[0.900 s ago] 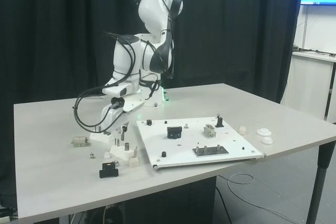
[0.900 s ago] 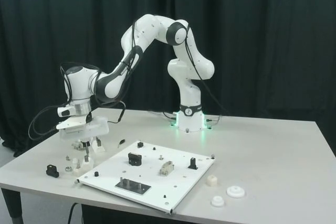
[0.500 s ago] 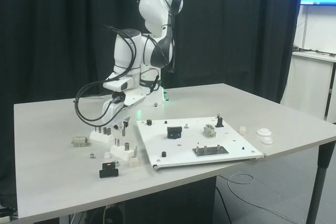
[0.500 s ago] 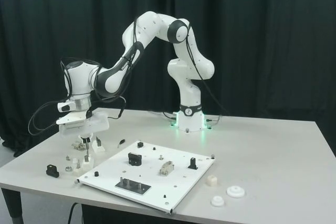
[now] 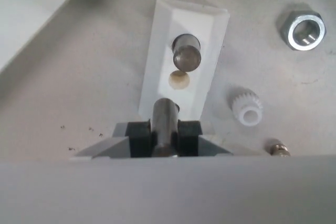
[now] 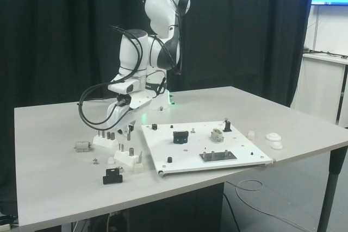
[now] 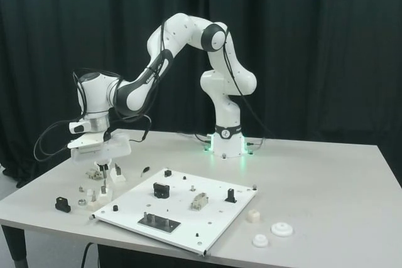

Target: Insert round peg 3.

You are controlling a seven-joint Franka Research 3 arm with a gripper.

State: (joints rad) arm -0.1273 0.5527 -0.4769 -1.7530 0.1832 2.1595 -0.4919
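In the wrist view my gripper (image 5: 165,139) is shut on a grey round peg (image 5: 164,119), black pads on both sides of it. Below it lies a white peg holder (image 5: 161,51) with a second grey peg (image 5: 186,52) standing in it and an open hole (image 5: 179,80) beside that peg. The held peg hangs above the holder, apart from it. From the room views the gripper (image 6: 120,130) (image 7: 100,169) hovers over the table left of the white board (image 6: 206,150) (image 7: 182,214).
A steel nut (image 5: 301,29), a small white gear (image 5: 245,107) and a small metal piece (image 5: 278,148) lie by the holder. A black part (image 6: 112,176) sits near the front edge. White gears (image 6: 274,137) lie right of the board, which carries several fixtures.
The arm has risen from low over the holders, carrying the gripper upward and slightly back.
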